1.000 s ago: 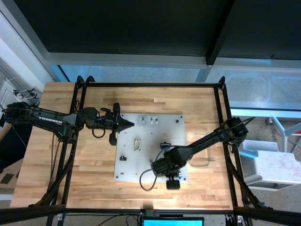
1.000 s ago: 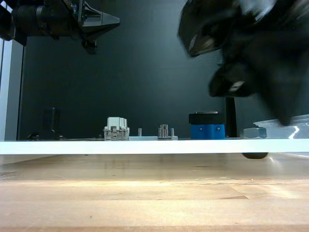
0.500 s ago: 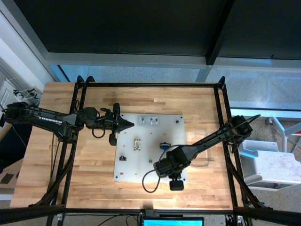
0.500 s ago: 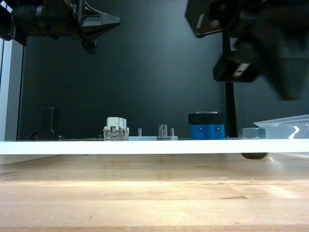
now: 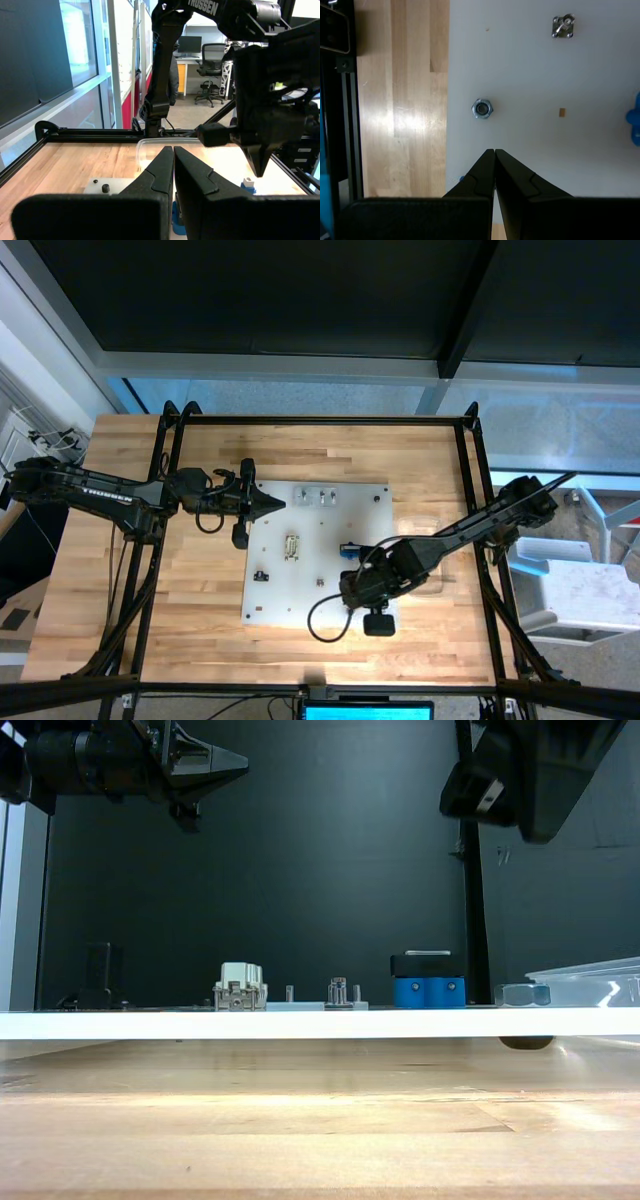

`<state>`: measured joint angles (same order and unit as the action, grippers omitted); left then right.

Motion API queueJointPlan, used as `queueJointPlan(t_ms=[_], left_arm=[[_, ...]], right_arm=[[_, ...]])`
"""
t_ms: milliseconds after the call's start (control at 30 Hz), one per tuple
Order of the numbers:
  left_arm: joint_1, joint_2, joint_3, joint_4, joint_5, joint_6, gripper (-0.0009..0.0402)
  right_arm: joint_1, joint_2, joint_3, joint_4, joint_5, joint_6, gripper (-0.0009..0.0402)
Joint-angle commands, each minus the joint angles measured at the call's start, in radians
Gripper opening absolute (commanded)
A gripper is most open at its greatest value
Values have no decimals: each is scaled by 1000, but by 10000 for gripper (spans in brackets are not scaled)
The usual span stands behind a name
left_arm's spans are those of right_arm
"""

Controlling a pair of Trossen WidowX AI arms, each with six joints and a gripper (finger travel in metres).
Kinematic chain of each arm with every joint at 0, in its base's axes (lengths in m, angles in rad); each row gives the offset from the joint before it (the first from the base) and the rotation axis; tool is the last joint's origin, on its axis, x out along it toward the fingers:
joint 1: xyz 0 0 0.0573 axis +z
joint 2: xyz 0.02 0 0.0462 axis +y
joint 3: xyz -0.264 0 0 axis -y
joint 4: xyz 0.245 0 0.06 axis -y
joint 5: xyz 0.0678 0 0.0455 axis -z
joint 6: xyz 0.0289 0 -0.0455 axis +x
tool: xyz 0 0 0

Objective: Pick the M12 fastener and fasten on the M12 threads

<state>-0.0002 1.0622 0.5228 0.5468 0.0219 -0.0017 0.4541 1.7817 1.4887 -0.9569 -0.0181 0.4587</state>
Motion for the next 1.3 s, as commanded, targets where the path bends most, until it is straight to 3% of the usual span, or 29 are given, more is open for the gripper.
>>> queueJointPlan(t_ms=[33,1300], left_arm=[[0,0,0,0,0,0,0],[0,0,0,0,0,0,0]], right_arm=[[-2,-18,0,-28,1,2,0],[2,-41,0,-37,0,0,0]])
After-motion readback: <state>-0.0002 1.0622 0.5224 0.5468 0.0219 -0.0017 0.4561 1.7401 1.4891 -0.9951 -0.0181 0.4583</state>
